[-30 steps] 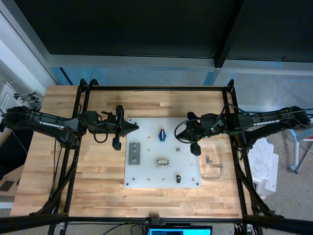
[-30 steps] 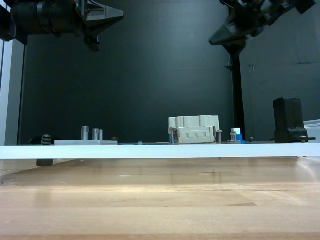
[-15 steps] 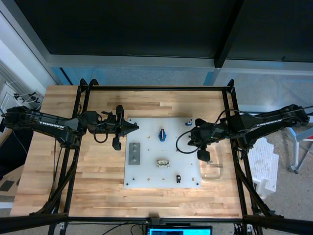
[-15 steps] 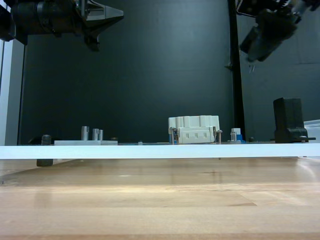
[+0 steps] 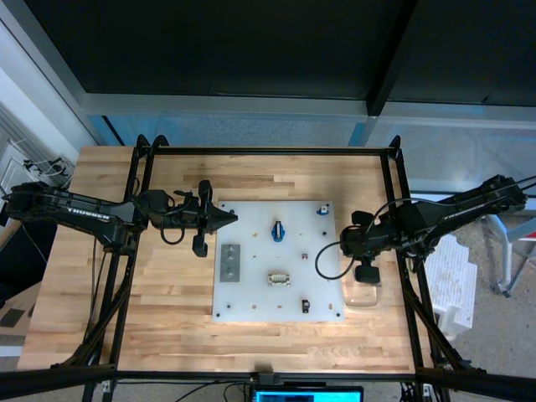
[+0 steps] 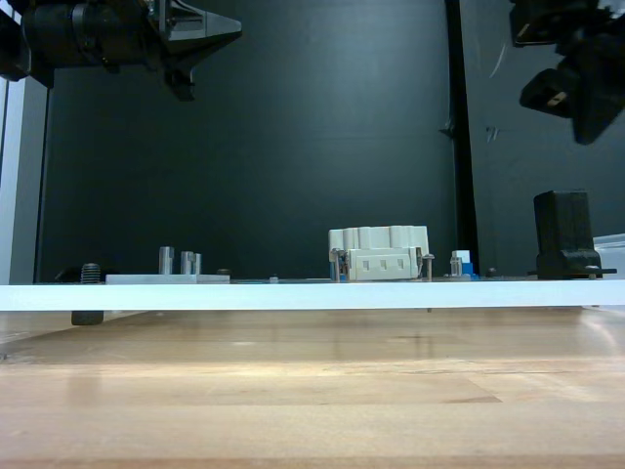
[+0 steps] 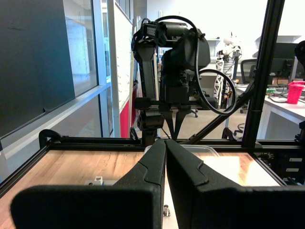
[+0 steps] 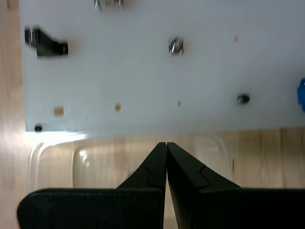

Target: Pick the 16mm bar and install on taskboard

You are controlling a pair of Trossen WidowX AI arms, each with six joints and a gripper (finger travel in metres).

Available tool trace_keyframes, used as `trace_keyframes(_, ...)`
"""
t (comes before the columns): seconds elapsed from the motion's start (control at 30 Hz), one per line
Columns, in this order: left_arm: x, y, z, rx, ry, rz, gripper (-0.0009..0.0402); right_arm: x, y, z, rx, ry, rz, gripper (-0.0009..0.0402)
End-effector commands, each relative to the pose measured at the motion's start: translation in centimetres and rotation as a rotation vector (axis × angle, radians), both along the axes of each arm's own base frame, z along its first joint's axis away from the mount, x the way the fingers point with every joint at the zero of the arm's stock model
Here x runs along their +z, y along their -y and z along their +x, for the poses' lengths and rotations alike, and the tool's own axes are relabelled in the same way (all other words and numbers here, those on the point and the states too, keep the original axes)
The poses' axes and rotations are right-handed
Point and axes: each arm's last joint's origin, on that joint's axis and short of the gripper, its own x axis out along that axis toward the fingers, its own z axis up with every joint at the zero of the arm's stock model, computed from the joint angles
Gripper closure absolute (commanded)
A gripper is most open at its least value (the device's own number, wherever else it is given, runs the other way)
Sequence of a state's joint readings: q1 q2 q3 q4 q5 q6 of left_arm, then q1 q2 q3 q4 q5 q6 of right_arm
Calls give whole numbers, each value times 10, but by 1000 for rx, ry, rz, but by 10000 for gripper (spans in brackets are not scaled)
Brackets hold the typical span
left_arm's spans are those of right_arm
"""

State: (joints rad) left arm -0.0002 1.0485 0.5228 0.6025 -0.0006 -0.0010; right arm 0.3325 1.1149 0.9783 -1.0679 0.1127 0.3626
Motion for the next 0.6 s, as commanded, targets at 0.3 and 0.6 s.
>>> trace_keyframes(0.3,0,0,0,0,0,0,393,-13,-20,-8,-24,-174,-20,393)
trace_keyframes(0.6,0,0,0,0,0,0,393,-18,-32,-10,8,-229,7,381)
